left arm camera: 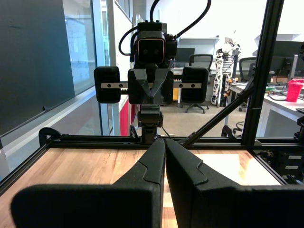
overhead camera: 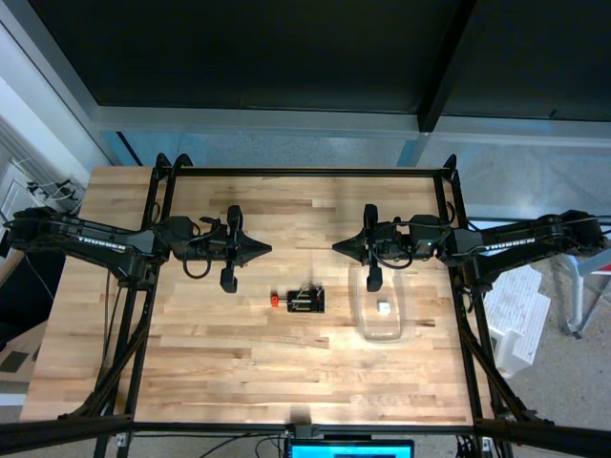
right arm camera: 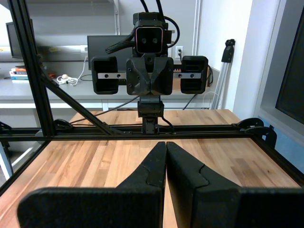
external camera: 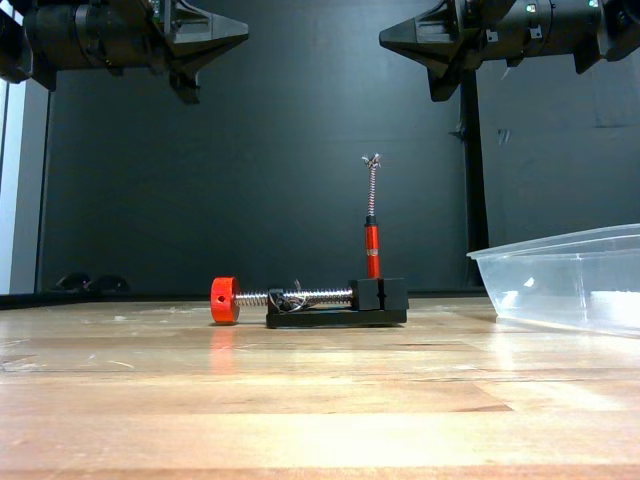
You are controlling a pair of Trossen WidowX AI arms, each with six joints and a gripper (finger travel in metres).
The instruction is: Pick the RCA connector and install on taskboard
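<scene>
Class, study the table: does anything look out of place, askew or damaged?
Only the taskboard: the coiled wire standing on it ends in a frayed tip. Left gripper and right gripper hover above the table, jaws shut, holding nothing. The RCA connector cannot be made out.

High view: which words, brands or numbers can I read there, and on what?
"TROSSEN": on the left arm, behind the shut left gripper hovering above the table.
"TROSSEN": on the right arm, behind the shut right gripper hovering opposite it.
Sheets beside the table's right edge: too small to read.
</scene>
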